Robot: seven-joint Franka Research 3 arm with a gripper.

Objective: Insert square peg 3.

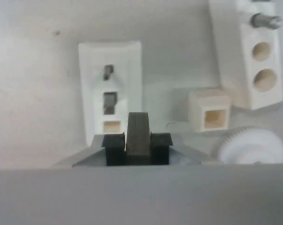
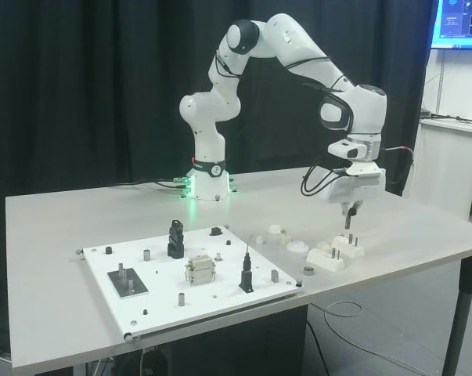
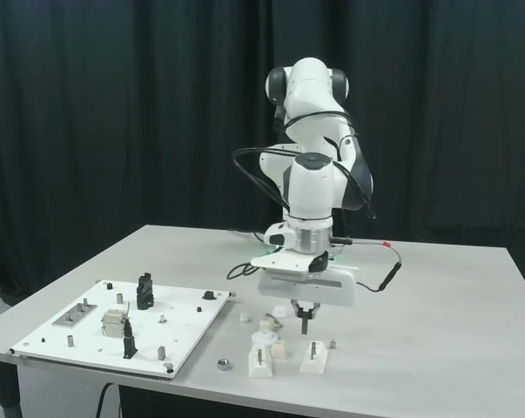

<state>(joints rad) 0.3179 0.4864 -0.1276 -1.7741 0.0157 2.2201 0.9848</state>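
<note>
On the counter (image 2: pixel 423 227) we see the white block (image 1: pixel 111 89) just below our pincer (image 1: pixel 137 143); the pincer is clamped on the peg (image 1: pixel 138 133), upright, long axis vertical; the block's open square hole (image 1: pixel 111 126) lies just beside the peg's tip.

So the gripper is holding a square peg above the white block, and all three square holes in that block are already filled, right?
Not quite. The gripper does hold the square peg above the white block, but the wrist view shows only two holes with pegs in them; the hole nearest the gripper is empty.
</note>
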